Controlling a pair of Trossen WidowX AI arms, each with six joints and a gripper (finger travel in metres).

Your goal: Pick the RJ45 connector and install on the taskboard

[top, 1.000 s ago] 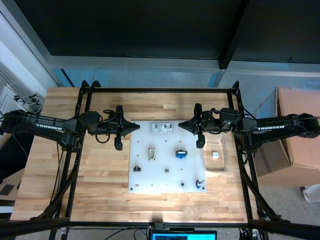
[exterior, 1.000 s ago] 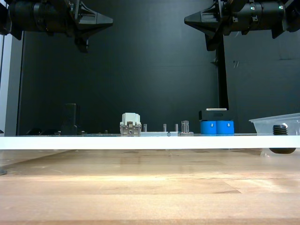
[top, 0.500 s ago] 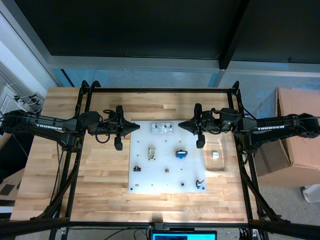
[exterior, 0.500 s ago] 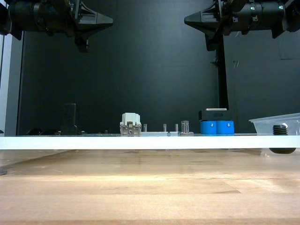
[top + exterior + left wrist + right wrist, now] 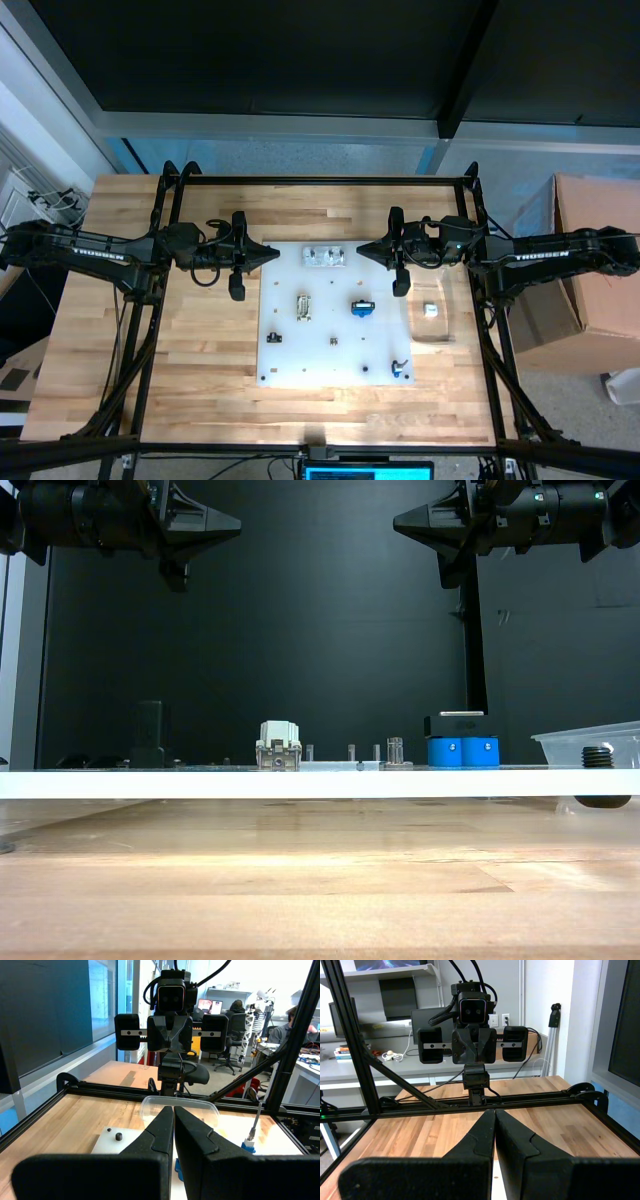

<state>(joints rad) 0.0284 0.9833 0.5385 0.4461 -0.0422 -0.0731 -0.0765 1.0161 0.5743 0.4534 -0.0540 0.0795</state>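
The RJ45 connector point(image 5: 399, 364) shows as a dark grey piece over the small blue jack point(image 5: 402, 372) at the white board's point(image 5: 290, 360) near right corner. In the left wrist view the connector point(image 5: 250, 1136) stands upright in the blue jack point(image 5: 247, 1147), its grey cable rising from it. No gripper holds it. My left gripper point(image 5: 275, 256) hangs high over the board's far left edge, fingers point(image 5: 160, 1127) pressed together on nothing. My right gripper point(image 5: 360, 252) hangs high over the board's far right, fingers point(image 5: 482, 1132) also together and empty. The white block point(image 5: 430, 310) lies bare in the clear tray point(image 5: 440, 335).
The board carries a white connector housing point(image 5: 304, 308), a blue part point(image 5: 361, 307) and a clear fixture point(image 5: 324, 257). A black frame point(image 5: 320, 181) surrounds the wooden table. A cardboard box point(image 5: 590, 270) stands off the table's right side.
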